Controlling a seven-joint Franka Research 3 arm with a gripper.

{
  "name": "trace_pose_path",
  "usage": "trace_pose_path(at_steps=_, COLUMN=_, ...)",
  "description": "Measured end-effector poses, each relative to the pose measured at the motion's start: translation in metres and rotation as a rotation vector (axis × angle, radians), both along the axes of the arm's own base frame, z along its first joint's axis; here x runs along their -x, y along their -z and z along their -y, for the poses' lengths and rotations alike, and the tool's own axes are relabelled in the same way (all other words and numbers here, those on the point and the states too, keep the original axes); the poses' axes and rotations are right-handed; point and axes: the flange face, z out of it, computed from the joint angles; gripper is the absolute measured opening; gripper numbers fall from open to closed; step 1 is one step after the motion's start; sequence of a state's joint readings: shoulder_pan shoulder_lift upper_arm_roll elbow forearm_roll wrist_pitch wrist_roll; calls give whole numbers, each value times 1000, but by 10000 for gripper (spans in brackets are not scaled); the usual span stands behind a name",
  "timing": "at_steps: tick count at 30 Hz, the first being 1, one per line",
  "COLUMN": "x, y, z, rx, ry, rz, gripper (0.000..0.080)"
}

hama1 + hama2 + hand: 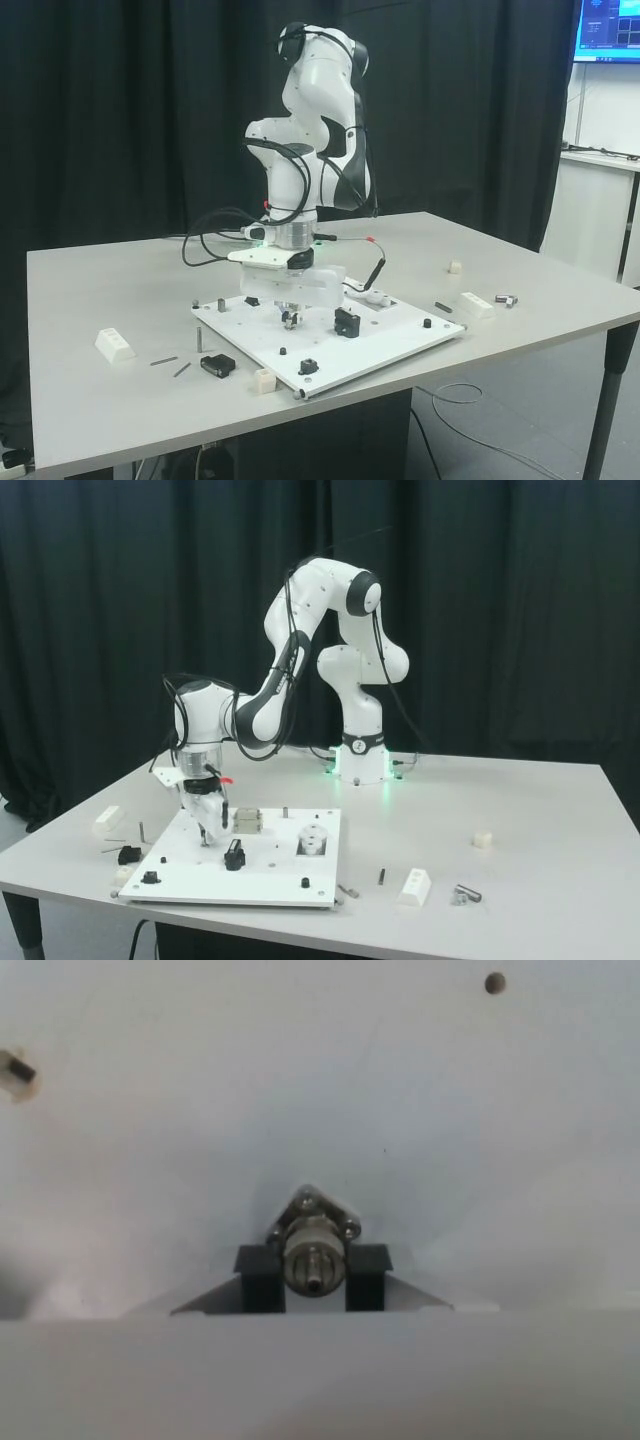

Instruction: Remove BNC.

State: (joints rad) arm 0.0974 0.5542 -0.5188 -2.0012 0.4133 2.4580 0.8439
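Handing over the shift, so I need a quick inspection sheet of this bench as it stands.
Surface: grey table carrying a white board.
Job's things: metal connector on the board, sitting between the tool's fingers.
Clutter: small white blocks, black clips and loose pins on table and board.
Tool: tool low over the board, fingers either side of the connector.
Cables: black cable looping from the wrist.
Surroundings: black curtain; monitor.

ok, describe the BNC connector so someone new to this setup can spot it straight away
Start at the white board on the grey table, in front of the white arm. The gripper hangs straight down over the board, and the BNC connector sits right between its black fingertips. It is the only metal barrel with a centre pin; the other parts on the board are black or white blocks.
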Motion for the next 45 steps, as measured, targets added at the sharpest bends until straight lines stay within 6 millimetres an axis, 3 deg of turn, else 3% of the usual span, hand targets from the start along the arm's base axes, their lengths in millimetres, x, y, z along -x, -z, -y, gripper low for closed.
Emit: trace_pose_path(at_steps=45, x=5, y=0, z=3, rx=21, ry=-792, rz=3, gripper=123)
